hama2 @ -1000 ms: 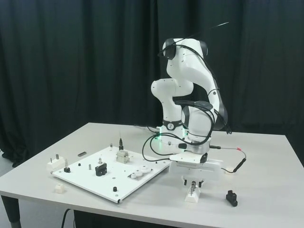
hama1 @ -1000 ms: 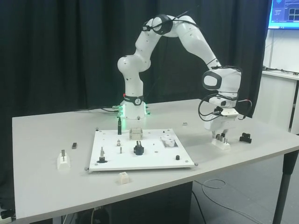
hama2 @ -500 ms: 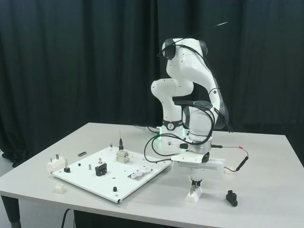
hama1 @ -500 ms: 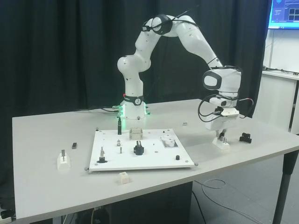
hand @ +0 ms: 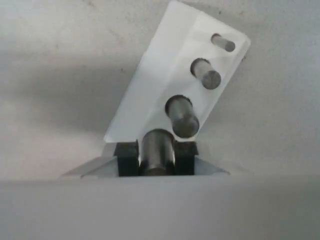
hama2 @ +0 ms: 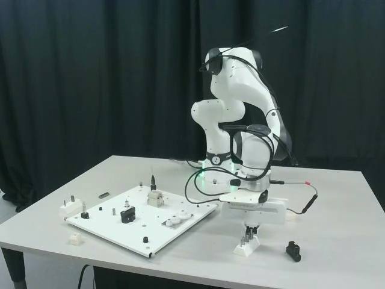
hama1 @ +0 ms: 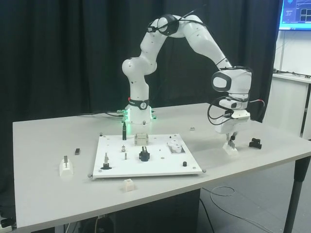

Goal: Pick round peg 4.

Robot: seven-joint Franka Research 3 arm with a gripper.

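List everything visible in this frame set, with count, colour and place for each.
White peg holder block: one, on the table under the gripper.
Grey round metal pegs: three standing in the holder, a fourth between the jaws.
White assembly board: one, table centre, carrying small black and grey parts.
Small white blocks: two, one beside the board, one in front of it.
Small black part: one, beyond the holder.
Grey table: one.
White robot arm: one; gripper shut on the fourth peg.
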